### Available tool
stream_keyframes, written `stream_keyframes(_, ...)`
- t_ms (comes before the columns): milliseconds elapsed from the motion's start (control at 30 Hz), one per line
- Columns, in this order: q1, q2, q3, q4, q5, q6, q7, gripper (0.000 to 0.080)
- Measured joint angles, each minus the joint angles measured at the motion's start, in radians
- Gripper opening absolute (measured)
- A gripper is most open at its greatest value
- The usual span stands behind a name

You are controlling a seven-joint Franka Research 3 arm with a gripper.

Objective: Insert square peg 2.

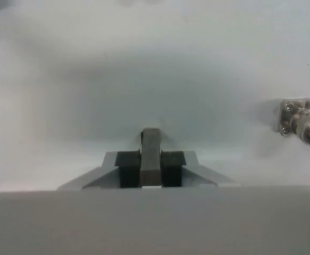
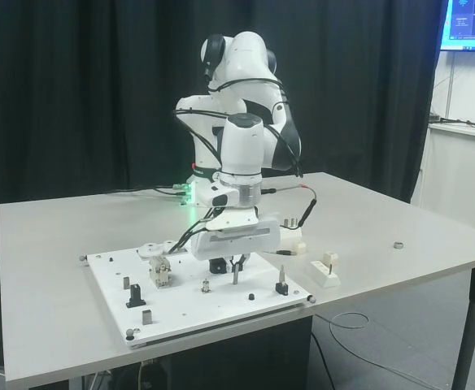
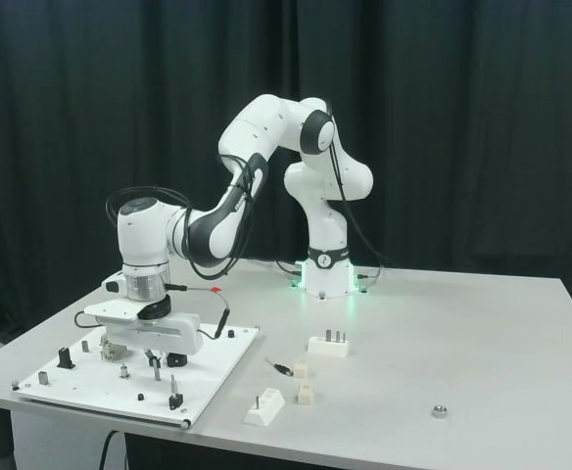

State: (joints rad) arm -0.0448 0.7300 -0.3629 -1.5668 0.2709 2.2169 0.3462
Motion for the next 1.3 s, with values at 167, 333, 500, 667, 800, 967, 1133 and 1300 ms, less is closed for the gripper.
stream_keyframes(167, 0.0, 0.0, 0.0, 0.0, 0.001, -0.002, 0.016, 0.0076)
stream_keyframes(333, 0.0, 0.0, 0.0, 0.0, 0.001, -0.002, 0.02, 0.0076)
stream_keyframes(500, 0.0, 0.0, 0.0, 0.001, 0.001, -0.001, 0.015, 0.0076)
stream_keyframes(667, 0.0, 0.0, 0.0, 0.0, 0.001, 0.006, -0.003, 0.0076)
stream_keyframes(800, -0.001, 0.001, 0.0, -0.003, 0.003, 0.016, -0.017, 0.0076)
stream_keyframes(967, -0.002, 0.0, 0.0, -0.003, 0.007, 0.017, -0.025, 0.0076)
stream_keyframes(1133, -0.002, 0.0, 0.0, -0.004, 0.012, 0.016, -0.035, 0.0076)
stream_keyframes(1300, -0.002, -0.003, 0.0, -0.007, 0.013, 0.013, -0.046, 0.0076)
